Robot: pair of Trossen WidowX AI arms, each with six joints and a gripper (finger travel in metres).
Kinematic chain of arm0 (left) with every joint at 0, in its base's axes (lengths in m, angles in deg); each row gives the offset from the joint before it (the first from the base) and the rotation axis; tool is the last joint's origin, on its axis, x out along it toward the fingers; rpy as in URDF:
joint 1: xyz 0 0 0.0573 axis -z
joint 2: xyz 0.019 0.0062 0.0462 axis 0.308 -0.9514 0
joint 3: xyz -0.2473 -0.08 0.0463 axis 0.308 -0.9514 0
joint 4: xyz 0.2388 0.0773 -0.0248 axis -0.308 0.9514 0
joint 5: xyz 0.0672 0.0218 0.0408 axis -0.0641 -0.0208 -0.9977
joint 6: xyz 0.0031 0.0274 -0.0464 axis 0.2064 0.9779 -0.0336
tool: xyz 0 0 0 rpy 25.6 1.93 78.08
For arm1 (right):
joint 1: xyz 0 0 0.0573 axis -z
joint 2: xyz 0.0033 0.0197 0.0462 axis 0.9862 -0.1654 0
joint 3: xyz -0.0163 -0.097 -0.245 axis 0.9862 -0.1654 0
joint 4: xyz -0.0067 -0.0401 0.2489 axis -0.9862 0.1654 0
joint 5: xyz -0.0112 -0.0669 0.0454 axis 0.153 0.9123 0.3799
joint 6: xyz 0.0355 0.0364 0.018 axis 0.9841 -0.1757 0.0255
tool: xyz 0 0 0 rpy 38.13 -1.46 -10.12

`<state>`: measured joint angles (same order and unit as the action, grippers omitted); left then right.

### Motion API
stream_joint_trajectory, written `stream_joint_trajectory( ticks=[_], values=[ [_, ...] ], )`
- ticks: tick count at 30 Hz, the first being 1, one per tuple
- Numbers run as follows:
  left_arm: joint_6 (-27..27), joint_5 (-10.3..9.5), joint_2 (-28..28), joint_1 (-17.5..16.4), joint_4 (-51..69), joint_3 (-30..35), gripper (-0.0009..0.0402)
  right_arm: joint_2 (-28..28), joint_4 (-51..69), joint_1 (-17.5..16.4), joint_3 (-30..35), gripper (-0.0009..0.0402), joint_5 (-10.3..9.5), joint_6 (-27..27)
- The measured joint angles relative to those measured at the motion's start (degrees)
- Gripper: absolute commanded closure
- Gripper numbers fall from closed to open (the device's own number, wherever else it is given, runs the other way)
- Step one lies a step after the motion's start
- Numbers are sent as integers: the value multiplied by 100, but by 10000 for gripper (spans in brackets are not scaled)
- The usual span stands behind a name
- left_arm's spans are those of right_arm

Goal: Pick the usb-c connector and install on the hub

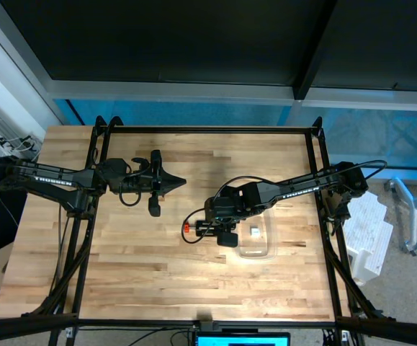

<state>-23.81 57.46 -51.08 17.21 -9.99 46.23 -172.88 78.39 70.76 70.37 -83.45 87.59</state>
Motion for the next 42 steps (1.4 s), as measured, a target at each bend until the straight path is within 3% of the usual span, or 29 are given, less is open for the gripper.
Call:
stream_joint_trajectory(
  ticks=[30,42],
  values=[
    [2,0,-2,0,37,2,393,-83,22,31,13,393,-48,-973],
    [0,0,-2,0,39,0,393,-83,42,39,-9,393,-52,-992]
  ],
)
